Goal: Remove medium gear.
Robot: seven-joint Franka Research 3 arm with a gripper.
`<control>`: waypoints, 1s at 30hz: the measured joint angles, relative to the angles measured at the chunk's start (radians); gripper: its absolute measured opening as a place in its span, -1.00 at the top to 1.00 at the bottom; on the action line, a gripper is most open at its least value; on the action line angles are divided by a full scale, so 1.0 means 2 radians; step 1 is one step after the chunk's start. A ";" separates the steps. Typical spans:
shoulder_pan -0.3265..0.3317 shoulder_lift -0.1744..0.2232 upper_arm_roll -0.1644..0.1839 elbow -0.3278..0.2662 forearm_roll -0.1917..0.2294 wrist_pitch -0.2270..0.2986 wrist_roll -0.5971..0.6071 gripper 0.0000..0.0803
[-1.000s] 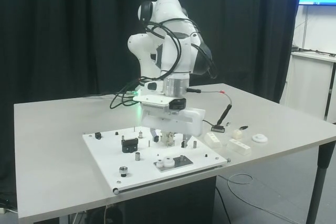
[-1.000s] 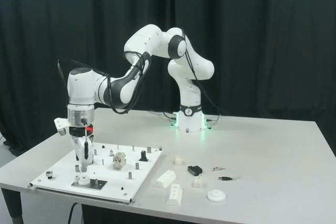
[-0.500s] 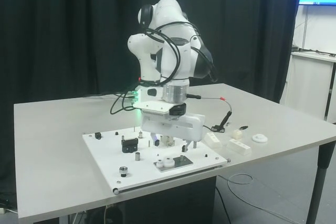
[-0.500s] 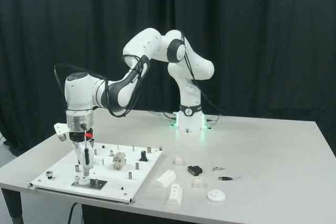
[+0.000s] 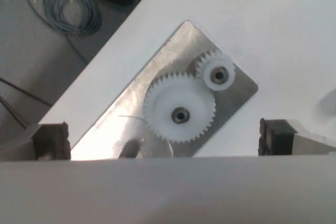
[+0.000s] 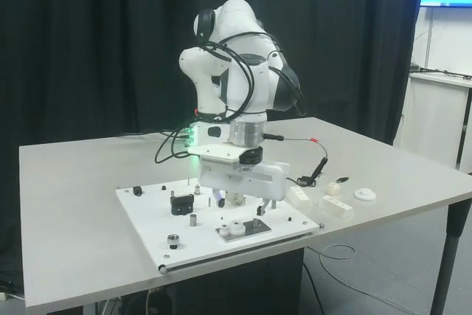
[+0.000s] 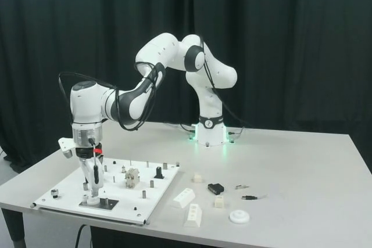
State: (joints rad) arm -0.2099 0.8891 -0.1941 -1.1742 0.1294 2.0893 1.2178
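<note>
The white board (image 6: 147, 208) carries a grey plate (image 5: 237, 85). On it the medium gear (image 5: 179, 107) sits on a pin, meshed with a smaller gear (image 5: 218, 73). Probably light, rigid plastic; grip across the toothed rim. The gripper (image 5: 163, 139) hovers above, fingers wide and empty.

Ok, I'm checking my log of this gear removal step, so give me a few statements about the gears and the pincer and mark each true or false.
1. The pincer is open, its fingers on either side of the medium gear. True.
2. The medium gear is already lifted off its pin. False: it sits on the metal plate, nothing holding it.
3. The small gear meshes with the medium gear. True: their teeth meet.
4. Both gears lie loose on the grey table. False: they are mounted on the plate on the white board.
5. The arm hangs over the board's front edge. True.
</note>
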 joint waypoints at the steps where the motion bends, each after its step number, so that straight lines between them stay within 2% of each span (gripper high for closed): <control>1: 0.000 0.001 0.000 0.001 0.000 0.000 0.000 -0.99; 17: 0.000 0.027 -0.005 0.030 0.000 0.000 -0.003 -0.99; 30: 0.000 0.038 -0.005 0.040 0.000 0.000 -0.015 -0.99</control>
State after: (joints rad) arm -0.2099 0.9661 -0.2042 -1.0944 0.1301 2.0886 1.1871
